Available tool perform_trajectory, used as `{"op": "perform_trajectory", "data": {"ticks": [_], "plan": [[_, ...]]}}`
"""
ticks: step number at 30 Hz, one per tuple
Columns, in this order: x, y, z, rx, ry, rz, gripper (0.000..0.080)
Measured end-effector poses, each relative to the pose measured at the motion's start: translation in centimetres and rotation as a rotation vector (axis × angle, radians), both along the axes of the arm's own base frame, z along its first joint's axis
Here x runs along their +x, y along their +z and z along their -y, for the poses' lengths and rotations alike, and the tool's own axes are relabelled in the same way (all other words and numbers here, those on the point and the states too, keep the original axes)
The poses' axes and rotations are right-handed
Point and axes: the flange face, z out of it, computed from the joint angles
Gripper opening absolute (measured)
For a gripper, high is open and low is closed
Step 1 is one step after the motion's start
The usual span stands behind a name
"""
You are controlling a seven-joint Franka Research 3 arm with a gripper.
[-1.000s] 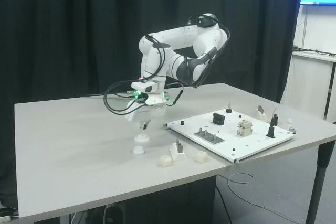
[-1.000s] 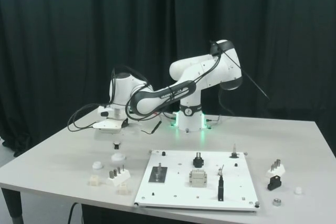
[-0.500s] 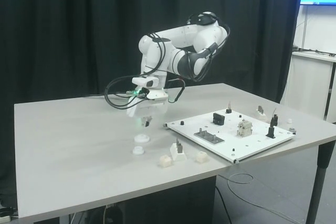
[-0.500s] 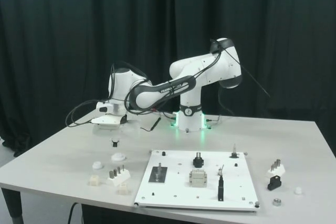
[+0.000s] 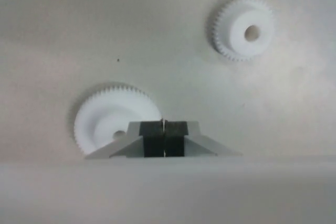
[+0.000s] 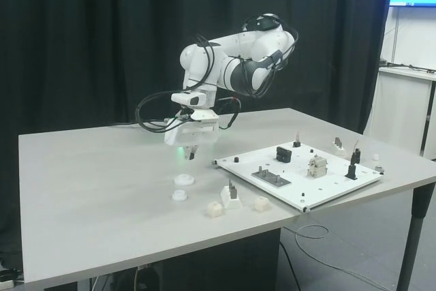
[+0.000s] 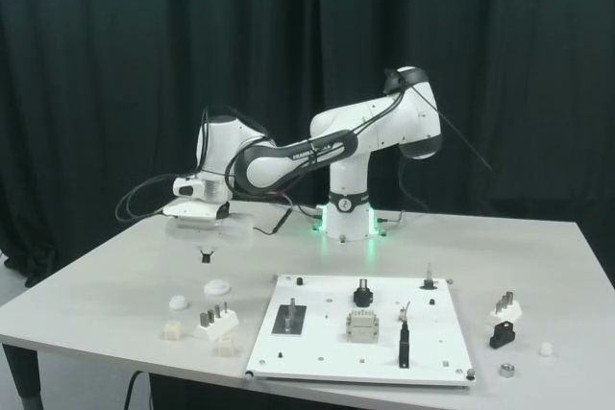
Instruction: Pick large gear.
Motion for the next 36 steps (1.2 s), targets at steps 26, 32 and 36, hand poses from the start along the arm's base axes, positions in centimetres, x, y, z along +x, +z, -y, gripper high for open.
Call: {"op": "perform_trajectory", "data": {"ticks": [26, 32, 36], "plan": [[0.4, 1.7, 0.2, -0.006, 0.067, 0.004, 0.0692], [-0.3, 1.5, 0.6, 0.011, 0.064, -0.003, 0.0796], [-1.0, 1.2, 0.9, 0.028, 0.058, -0.012, 0.0796]]}}
